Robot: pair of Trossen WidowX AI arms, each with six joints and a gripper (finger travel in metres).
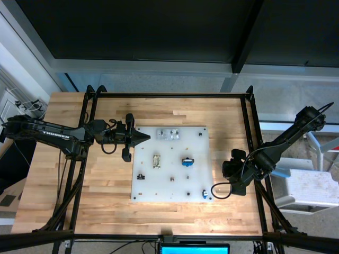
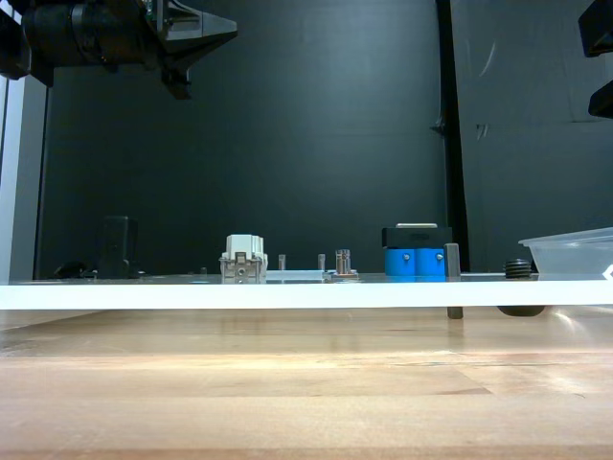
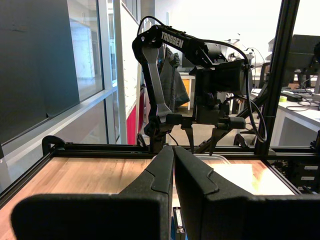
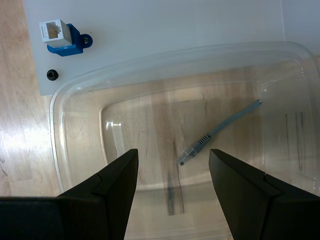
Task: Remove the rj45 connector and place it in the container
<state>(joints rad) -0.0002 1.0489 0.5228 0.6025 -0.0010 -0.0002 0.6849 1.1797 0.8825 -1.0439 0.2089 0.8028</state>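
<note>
Hanging spread wide just above container (image 4: 80, 130): right end effector (image 4: 173, 151). Lying loose on container floor: rj45 connector (image 4: 197, 145). Judging placement done; next, likely lifting clear. Farther off, hovering pinched shut by board (image 1: 164, 188) edge: left end effector (image 1: 147, 137).

The board (image 1: 159, 182) is laid in the middle of the tabletop (image 1: 79, 185). The container (image 4: 55, 115) is set at the board's right side, by the near corner. The connector (image 4: 200, 145) is laid inside the container, on its floor. A socket (image 4: 59, 32) is fixed on the board near the container. The right gripper (image 4: 172, 155) is held above the container, fingers apart. The left gripper (image 1: 144, 137) is held high over the board's left edge, fingers together.
</note>
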